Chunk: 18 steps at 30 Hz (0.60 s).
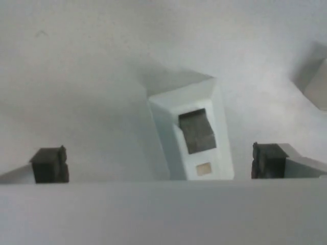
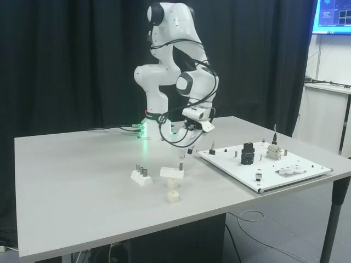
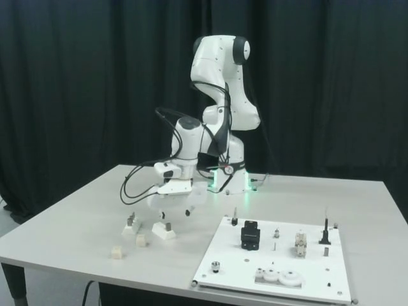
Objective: Pick square peg 4.
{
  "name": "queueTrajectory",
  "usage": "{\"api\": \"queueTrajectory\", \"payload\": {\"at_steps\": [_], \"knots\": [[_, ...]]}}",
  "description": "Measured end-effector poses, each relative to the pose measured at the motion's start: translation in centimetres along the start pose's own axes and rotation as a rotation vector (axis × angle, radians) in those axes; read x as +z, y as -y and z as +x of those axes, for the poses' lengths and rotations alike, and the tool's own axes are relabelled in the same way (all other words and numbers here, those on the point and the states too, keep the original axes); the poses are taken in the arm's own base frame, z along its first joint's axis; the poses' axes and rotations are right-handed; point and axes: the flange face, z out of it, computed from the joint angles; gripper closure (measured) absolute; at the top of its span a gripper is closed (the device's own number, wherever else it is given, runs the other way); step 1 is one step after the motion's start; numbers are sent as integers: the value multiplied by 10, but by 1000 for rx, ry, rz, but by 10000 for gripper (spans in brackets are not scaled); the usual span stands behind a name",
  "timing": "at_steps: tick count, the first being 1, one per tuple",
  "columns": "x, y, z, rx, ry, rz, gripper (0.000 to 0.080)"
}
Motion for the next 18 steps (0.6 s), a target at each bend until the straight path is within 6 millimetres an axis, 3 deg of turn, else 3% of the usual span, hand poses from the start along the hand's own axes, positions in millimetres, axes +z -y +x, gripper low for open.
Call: {"api": "queueTrajectory", "payload": {"at_steps": [18], "knots": [[25,-17,-9,-28,-53,41,3]]}}
